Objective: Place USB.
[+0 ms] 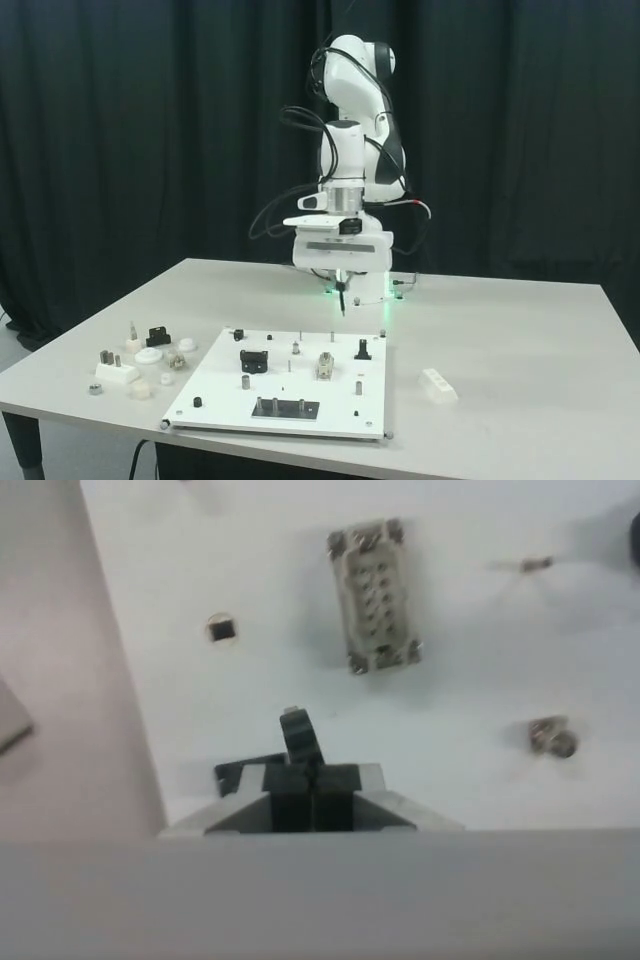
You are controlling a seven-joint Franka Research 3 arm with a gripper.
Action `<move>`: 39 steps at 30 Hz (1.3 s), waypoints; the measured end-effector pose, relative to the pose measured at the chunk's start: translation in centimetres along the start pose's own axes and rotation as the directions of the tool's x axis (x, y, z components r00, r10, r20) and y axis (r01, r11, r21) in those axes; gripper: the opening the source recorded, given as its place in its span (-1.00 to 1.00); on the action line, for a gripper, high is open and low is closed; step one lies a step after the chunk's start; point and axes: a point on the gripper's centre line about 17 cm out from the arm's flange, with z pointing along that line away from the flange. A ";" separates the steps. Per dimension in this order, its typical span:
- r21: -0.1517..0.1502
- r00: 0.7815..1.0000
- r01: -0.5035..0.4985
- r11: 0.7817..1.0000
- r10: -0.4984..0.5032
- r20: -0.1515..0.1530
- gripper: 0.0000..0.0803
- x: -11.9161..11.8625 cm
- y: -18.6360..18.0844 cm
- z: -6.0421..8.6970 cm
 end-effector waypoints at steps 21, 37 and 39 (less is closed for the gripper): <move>-0.073 0.912 0.402 0.913 -0.407 -0.058 -0.98 3.9 7.1 -1.1; -0.147 0.827 0.549 0.823 -0.560 -0.046 -0.98 6.9 13.7 -1.8; -0.155 0.803 0.584 0.797 -0.595 -0.036 -0.98 7.3 14.4 -1.7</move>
